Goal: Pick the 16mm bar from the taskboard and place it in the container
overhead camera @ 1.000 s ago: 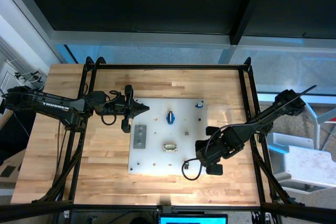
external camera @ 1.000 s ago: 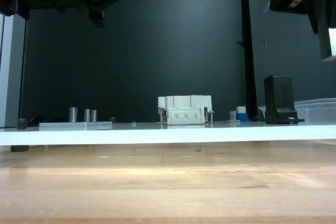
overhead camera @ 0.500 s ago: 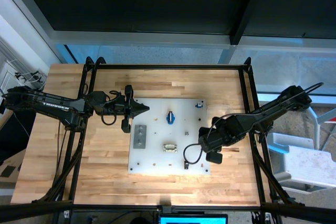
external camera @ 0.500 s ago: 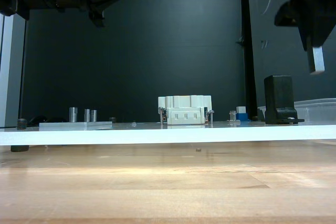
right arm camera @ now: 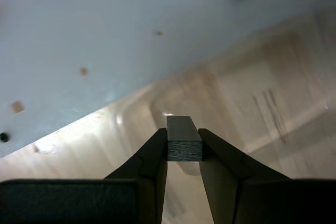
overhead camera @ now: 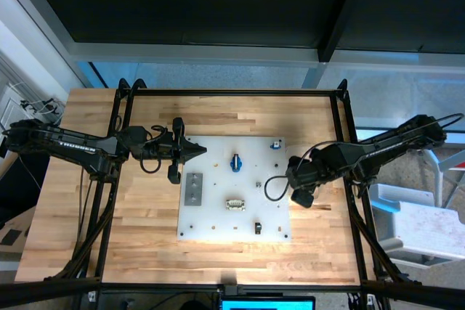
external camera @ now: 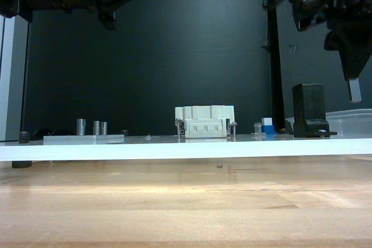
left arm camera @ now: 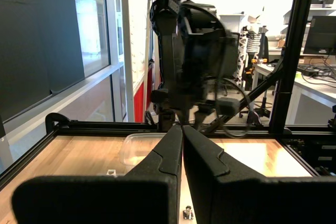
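My right gripper (overhead camera: 291, 177) is shut on the 16mm bar (right arm camera: 184, 140), a small grey square-ended stub that hangs in the air beyond the black upright part in the low view (external camera: 353, 90). Below the bar, in the right wrist view, lies the clear container (right arm camera: 157, 109), beside the edge of the white taskboard (right arm camera: 105, 35). From above, the container (overhead camera: 304, 157) is a faint outline against the taskboard's (overhead camera: 218, 219) right edge. My left gripper (overhead camera: 202, 149) hovers shut over the board's back left corner, holding nothing.
On the board stand a grey block (overhead camera: 193, 188), a blue part (overhead camera: 235, 162), a silver connector (overhead camera: 235, 205) and a black upright part (overhead camera: 257, 228). A black frame rail (overhead camera: 350, 150) runs along the table's right side, close to my right arm.
My right gripper has carried the bar from the board's front right area back and to the right, over the container, and it hangs lower. The left arm has not moved.
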`<state>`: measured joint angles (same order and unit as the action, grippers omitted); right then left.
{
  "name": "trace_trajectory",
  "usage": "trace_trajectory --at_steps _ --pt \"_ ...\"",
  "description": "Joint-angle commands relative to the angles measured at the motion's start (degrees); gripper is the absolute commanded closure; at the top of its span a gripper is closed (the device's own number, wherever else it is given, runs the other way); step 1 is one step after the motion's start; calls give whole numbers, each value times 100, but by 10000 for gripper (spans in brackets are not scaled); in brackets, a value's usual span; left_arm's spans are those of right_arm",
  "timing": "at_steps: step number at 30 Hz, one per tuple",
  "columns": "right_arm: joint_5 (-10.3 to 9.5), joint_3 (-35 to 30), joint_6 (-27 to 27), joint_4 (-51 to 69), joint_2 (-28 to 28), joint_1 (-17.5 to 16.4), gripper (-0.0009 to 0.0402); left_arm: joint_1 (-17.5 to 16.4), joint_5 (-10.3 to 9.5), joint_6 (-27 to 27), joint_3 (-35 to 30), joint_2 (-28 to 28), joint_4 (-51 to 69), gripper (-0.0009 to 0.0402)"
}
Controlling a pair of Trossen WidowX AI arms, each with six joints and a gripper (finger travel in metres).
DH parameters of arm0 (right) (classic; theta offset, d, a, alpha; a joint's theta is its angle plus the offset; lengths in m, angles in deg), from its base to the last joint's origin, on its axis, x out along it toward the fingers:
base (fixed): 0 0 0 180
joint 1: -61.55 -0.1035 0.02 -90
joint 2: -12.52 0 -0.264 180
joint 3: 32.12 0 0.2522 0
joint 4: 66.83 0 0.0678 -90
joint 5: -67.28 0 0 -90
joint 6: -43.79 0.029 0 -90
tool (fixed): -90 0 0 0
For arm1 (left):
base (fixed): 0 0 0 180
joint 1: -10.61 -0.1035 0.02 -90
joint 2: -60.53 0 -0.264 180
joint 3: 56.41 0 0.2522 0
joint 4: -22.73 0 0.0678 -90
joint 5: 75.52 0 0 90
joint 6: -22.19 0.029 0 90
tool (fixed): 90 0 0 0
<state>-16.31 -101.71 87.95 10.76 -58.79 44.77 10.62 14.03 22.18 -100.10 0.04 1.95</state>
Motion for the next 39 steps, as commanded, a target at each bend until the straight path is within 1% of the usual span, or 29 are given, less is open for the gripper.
trace_trajectory --at_steps 1,5,10,21,31,35,39 --pt "-7 205 37 -2 184 151 373 -2 0 0 -2 0 0 393" --pt "-31 417 42 4 376 310 373 -2 0 0 -2 0 0 393" --pt "-46 533 42 39 476 459 373 0 0 0 -2 0 0 393" --pt "-48 748 61 31 479 481 373 0 0 0 -2 0 0 393" --pt "-46 761 57 0 479 481 372 -2 0 0 -2 0 0 393" --pt "-44 761 57 -2 479 479 357 -2 0 0 -2 0 0 393" --pt "-44 761 57 -4 479 479 330 -2 0 0 -2 0 0 393"
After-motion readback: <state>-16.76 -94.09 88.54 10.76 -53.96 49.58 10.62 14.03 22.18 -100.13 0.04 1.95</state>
